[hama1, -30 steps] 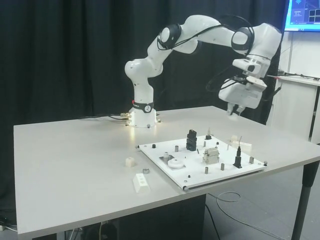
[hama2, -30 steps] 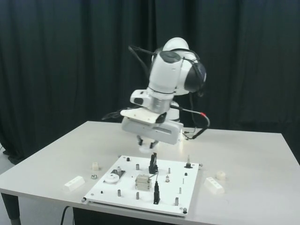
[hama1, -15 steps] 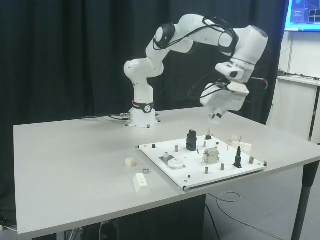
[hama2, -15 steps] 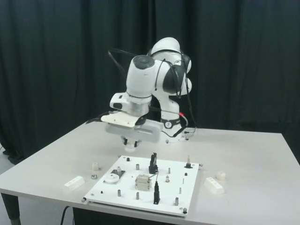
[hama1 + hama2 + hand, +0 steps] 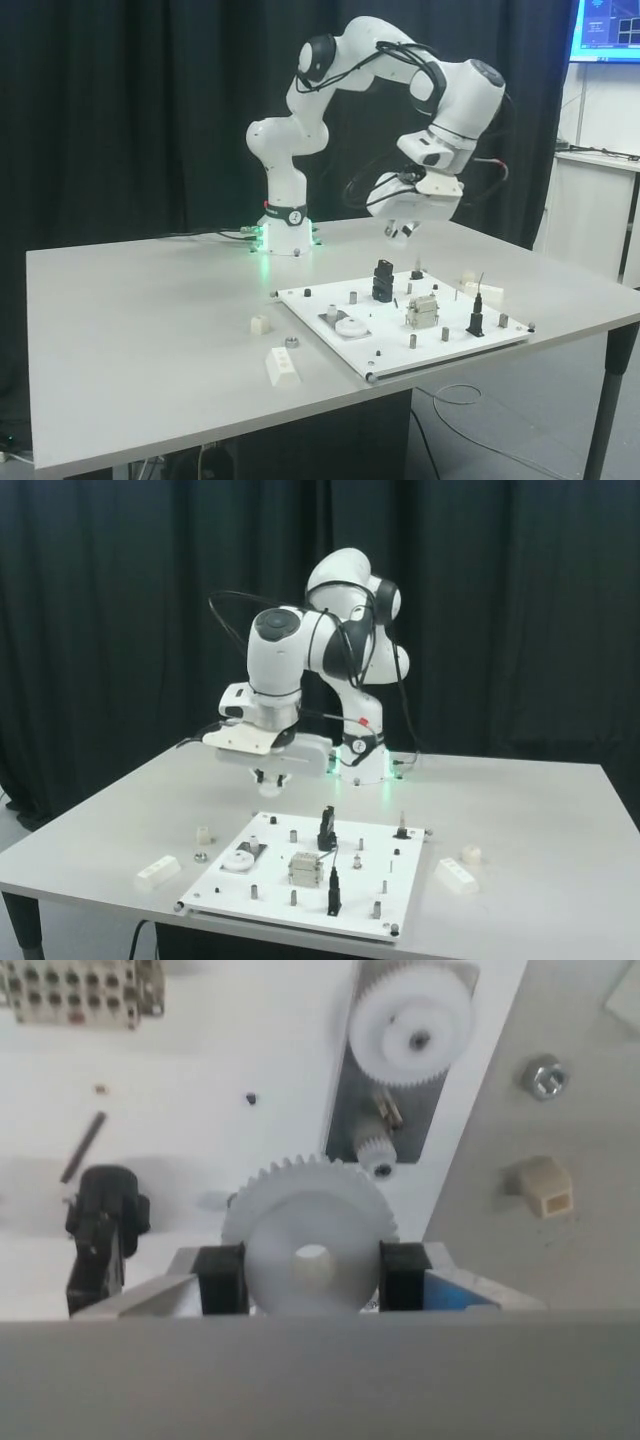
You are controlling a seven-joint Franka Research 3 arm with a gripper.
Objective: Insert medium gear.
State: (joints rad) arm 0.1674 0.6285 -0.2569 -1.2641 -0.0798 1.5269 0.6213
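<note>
My gripper (image 5: 312,1276) is shut on the medium gear (image 5: 310,1240), a white toothed wheel clamped flat between the two black fingers (image 5: 220,1278). It hangs in the air above the white board (image 5: 430,340), near the board's far edge, seen as the gripper (image 5: 400,232) in the first room view and the gripper (image 5: 270,782) in the second. Below, a grey plate (image 5: 343,1110) carries a large white gear (image 5: 410,1028) and a small gear (image 5: 378,1150). That large gear (image 5: 350,326) lies on the board's left part.
The board holds a black plug (image 5: 381,281), a pin connector (image 5: 422,312), a black part (image 5: 475,322) and several pegs. On the table beside it lie a small block (image 5: 260,323), a nut (image 5: 291,341) and a white piece (image 5: 281,365). More white pieces (image 5: 457,872) lie on the other side.
The arm has swung from beyond the board's right side to the left and lower, carrying the gear over the board's far edge. The base light is now green.
</note>
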